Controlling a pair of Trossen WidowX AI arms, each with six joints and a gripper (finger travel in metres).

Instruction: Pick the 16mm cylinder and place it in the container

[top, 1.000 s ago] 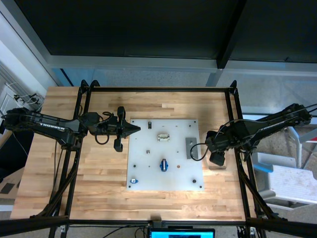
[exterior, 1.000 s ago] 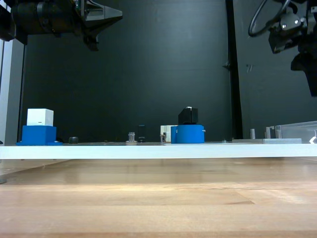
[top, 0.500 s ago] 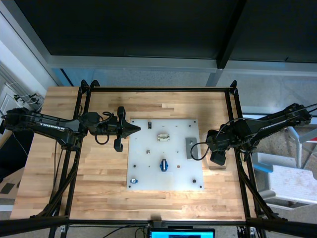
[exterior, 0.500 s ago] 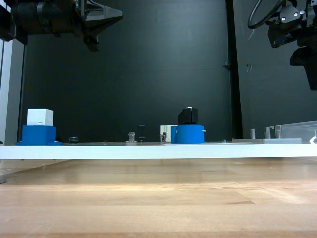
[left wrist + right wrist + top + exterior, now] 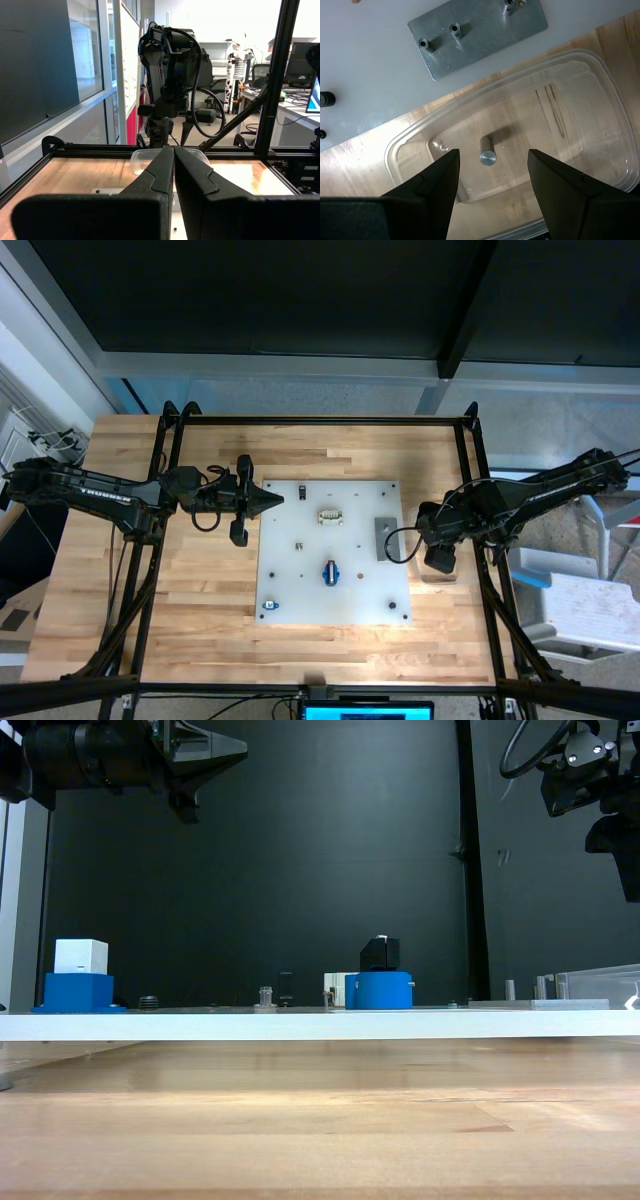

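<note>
The 16mm cylinder point(image 5: 488, 157), a short silvery peg, stands on end inside the container point(image 5: 600, 75), a clear plastic tray on the wood just right of the white board. My right gripper point(image 5: 491, 151) hangs open straight above it, its fingers either side of the peg and clear of it. From above, the right gripper point(image 5: 437, 562) covers most of the container point(image 5: 450, 580). My left gripper point(image 5: 278, 499) is shut and holds nothing, raised over the board's left edge and pointing right; its closed fingers point(image 5: 165, 165) face the right arm.
A grey metal block point(image 5: 385, 537) with small posts lies on the white board point(image 5: 300, 580) beside the container. A blue upright part point(image 5: 331, 573) stands mid-board, and a blue base with a white cube point(image 5: 78, 975) sits at the near left corner. Black frame rails surround the table.
The right gripper rose slightly above the container a second ago and has held still since. The left arm has not moved.
</note>
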